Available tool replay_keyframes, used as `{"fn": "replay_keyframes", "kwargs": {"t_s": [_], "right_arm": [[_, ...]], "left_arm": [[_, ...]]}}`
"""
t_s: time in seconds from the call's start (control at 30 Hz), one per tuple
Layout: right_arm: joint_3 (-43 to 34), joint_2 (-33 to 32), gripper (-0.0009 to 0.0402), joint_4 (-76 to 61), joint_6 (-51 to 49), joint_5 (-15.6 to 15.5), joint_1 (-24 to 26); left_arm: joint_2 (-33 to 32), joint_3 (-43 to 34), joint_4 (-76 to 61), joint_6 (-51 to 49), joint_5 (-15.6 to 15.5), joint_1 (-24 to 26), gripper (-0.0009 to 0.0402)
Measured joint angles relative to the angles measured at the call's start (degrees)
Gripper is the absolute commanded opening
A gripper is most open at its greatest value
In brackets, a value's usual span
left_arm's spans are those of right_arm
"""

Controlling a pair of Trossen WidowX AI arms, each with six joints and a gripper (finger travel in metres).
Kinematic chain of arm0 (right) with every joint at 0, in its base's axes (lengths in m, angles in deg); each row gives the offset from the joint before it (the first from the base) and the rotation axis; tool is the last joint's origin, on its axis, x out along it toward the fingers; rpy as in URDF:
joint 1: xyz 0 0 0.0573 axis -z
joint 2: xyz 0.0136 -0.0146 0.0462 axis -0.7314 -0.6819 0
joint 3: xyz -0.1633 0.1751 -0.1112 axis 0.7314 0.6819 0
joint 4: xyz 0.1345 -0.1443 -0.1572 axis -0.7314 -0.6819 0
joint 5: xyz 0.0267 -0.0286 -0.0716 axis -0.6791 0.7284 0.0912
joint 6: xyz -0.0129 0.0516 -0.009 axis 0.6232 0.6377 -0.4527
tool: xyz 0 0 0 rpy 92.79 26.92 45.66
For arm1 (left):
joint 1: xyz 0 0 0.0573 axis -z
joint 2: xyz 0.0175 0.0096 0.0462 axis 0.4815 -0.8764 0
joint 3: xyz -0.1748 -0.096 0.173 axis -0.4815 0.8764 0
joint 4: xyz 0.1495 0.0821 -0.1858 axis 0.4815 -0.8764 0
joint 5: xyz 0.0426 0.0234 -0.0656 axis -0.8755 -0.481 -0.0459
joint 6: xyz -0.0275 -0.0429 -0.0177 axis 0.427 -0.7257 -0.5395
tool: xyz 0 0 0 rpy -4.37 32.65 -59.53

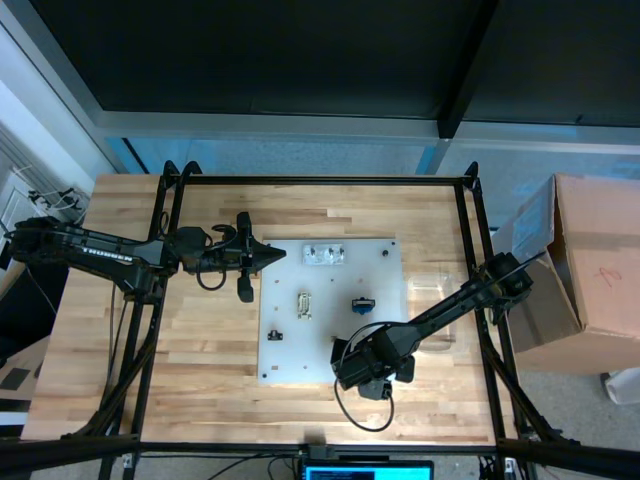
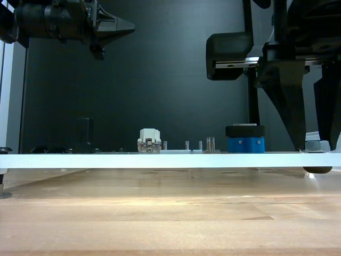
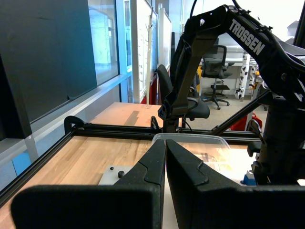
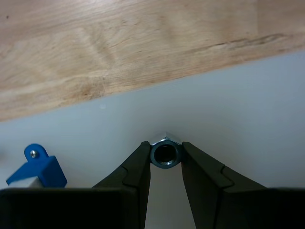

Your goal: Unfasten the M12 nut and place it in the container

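The right gripper (image 1: 377, 387) stood low over the near right edge of the white board (image 1: 300, 352), its jaws closed against the flanks of the M12 nut (image 4: 166, 155). In the low view the silver nut sat level and close down on the board between the two black fingers (image 2: 290, 114), with no ribs showing beneath it. Its bore looked dark in the right wrist view, and it appeared to be on its stud. A blue fitting (image 4: 38, 171) lay just beside the gripper on the board.

The clear container (image 3: 190, 138) rested on the wooden surface (image 1: 200, 350) off the board's right edge, apart from the nut.

The left gripper (image 1: 268, 256) hung high above the board's far left edge, pointing inward, its jaws pressed together on nothing.
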Motion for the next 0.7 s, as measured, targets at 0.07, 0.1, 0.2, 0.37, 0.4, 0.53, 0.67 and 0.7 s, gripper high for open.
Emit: {"fn": "replay_keyframes", "kwargs": {"t_s": [0.07, 0.1, 0.2, 0.37, 0.4, 0.53, 0.67, 0.7], "right_arm": [[0.33, 0.09, 0.0025, 0.5, -1.25, 0.0, 0.0], [0.61, 0.13, 0.0025, 0.81, -1.57, -0.02, 0.0], [1.27, 0.33, 0.0025, 1.38, -2.25, 0.0, 0.0], [1.66, 0.37, 0.0056, 1.55, -2.38, 0.02, 0.0], [1.66, 0.37, 0.0068, 1.55, -2.38, 0.02, 0.0], [1.73, 0.37, 0.0122, 1.51, -2.36, 0.02, 0.0], [1.81, 0.31, 0.0174, 0.94, -2.19, 0.07, 0.0], [1.84, 0.31, 0.0185, 0.76, -2.19, 0.07, 0.02]], "left_arm": [[0.0, 0.0, 0.0, -0.02, 0.0, 0.0, 0.0], [0.0, 0.0, 0.0, 0.0, 0.0, 0.0, 0.0], [0.0, 0.0, 0.0, -0.02, 0.0, 0.0, 0.0], [0.0, 0.0, 0.0, -0.02, 0.0, 0.0, 0.0], [0.0, -0.02, 0.0, 0.0, 0.0, 0.0, 0.0], [0.0, 0.0, 0.0, -0.02, 0.0, 0.0, 0.0], [0.0, 0.0, 0.0, -0.02, 0.0, 0.0, 0.0], [0.0, 0.0, 0.02, -0.02, 0.0, 0.0, 0.0]]}}
